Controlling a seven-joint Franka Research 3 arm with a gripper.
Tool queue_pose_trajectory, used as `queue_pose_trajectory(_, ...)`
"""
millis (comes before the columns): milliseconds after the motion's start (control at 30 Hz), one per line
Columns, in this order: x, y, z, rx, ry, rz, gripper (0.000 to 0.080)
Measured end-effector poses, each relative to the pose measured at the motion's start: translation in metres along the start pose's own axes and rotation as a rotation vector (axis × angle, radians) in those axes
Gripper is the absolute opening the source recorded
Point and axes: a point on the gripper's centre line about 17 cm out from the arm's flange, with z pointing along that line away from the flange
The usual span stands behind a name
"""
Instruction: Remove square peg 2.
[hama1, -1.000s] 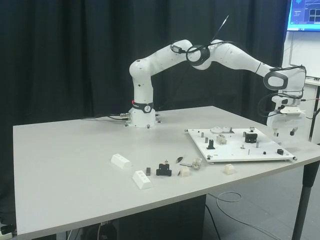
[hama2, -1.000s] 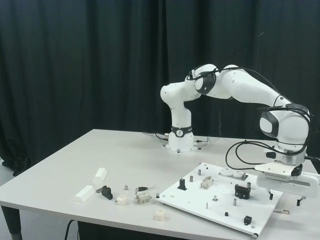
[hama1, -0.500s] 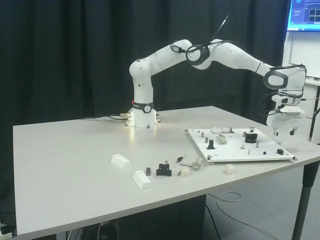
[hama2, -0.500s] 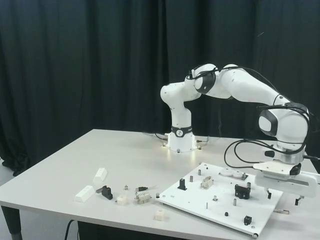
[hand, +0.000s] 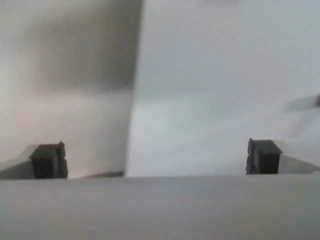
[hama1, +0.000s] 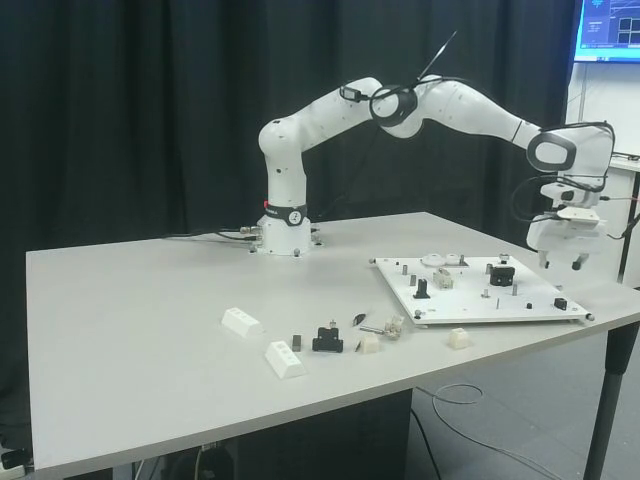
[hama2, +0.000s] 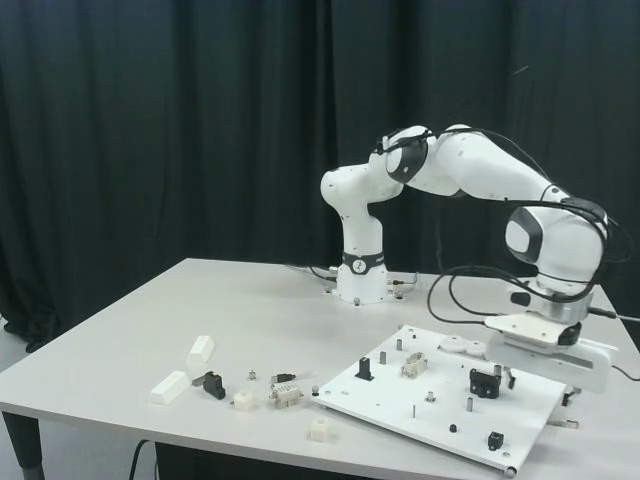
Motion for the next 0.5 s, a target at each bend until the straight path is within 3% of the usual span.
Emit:
queue_pose_trajectory(233,0.015,0.035,0.000,-0.053,-0.019,-0.005,0.0800)
queue_pose_trajectory(500,0.027,0.069,0.005,-0.086,-0.064,-0.007,0.0800)
